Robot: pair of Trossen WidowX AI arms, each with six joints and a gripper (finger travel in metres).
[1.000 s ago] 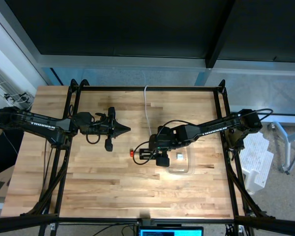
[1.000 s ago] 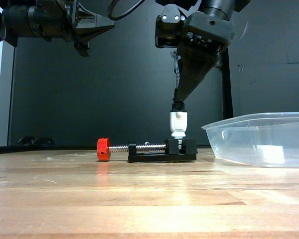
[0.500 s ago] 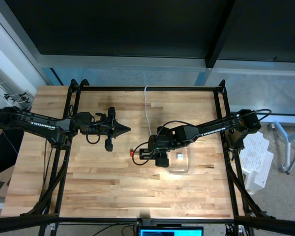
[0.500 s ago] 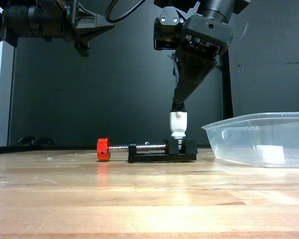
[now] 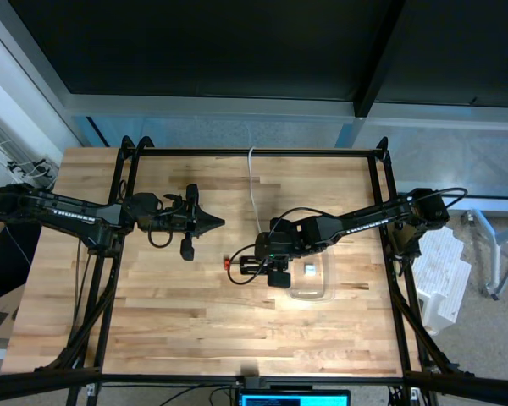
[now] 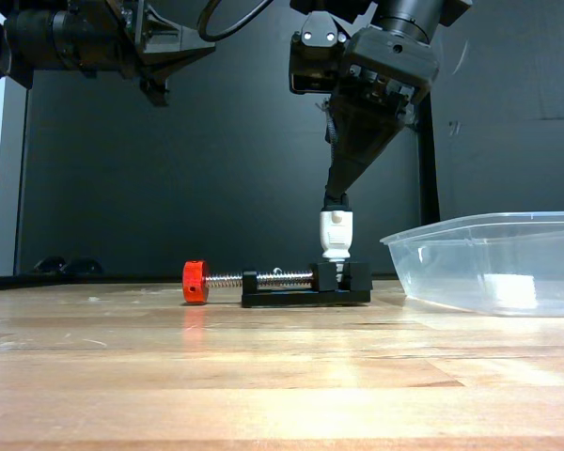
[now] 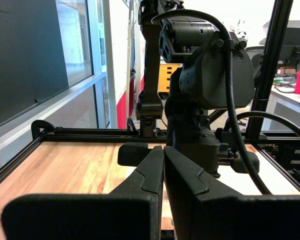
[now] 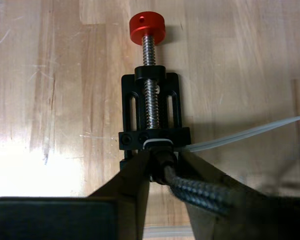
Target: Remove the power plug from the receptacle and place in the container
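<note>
The power plug (image 6: 336,200) is a small black piece standing upright in the top of the white receptacle (image 6: 336,235), which sits in a black clamp base (image 6: 305,286) with a red knob (image 6: 195,282). My right gripper (image 6: 336,198) points straight down and is shut on the plug. In the right wrist view the fingers (image 8: 135,182) pinch the plug (image 8: 161,164), and a braided black cable (image 8: 202,193) runs back from it. The clear container (image 6: 489,263) stands just right of the clamp. My left gripper (image 5: 213,222) hovers shut over the table's left half, away from the clamp.
A white cable (image 5: 254,190) runs from the receptacle to the table's far edge. A small white-grey cube (image 5: 309,270) lies in the container (image 5: 320,292). A black frame (image 5: 254,152) borders the table.
The right gripper has shifted very slightly left while holding the plug. The plug stays seated in the receptacle. The left arm has not moved.
</note>
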